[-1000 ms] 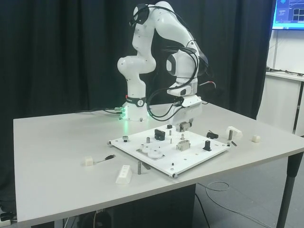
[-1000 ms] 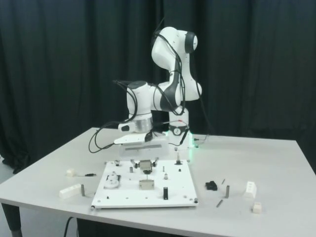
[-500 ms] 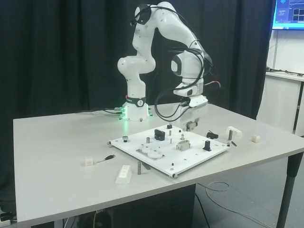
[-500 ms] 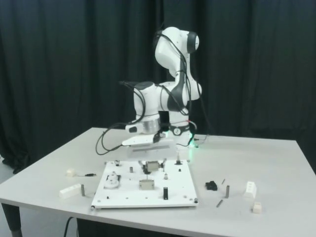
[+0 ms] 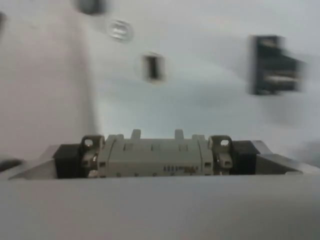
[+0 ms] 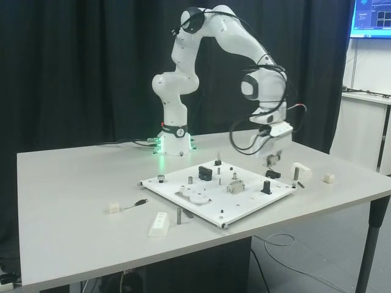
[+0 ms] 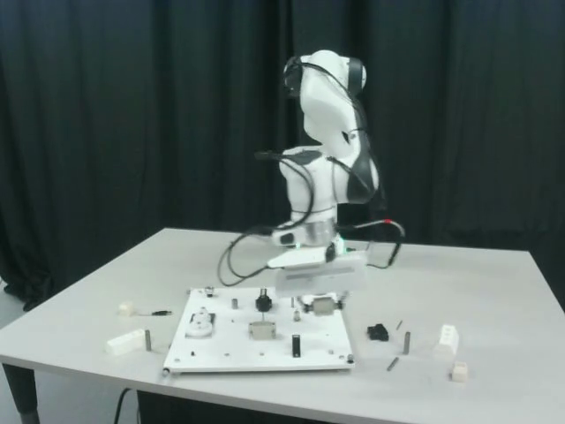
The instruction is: Place waterproof.
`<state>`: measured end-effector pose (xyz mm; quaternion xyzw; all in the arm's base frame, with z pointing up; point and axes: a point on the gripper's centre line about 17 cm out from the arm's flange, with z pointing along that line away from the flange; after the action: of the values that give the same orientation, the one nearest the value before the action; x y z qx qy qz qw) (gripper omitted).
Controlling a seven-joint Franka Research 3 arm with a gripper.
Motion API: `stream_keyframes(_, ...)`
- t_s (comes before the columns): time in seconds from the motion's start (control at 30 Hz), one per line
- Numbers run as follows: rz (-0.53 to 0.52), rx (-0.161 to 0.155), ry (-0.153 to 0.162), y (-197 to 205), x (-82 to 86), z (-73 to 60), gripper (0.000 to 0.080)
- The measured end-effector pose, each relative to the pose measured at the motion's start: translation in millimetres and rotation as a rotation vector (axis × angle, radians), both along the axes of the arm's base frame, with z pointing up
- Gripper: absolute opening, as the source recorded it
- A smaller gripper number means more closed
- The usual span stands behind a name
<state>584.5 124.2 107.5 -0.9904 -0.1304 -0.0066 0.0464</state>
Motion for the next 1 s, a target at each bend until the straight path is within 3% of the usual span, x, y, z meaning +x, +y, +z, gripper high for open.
stream_keyframes(0.27,-0.014,-0.004,0.02,62.8,-12.3,-11.1,0.062)
stream_keyframes(0.57,-0.019,-0.019,0.078,122.5,-50.1,-20.7,0.062)
stream_keyframes(1.0,-0.026,-0.047,0.12,180.1,-97.7,-37.2,0.062)
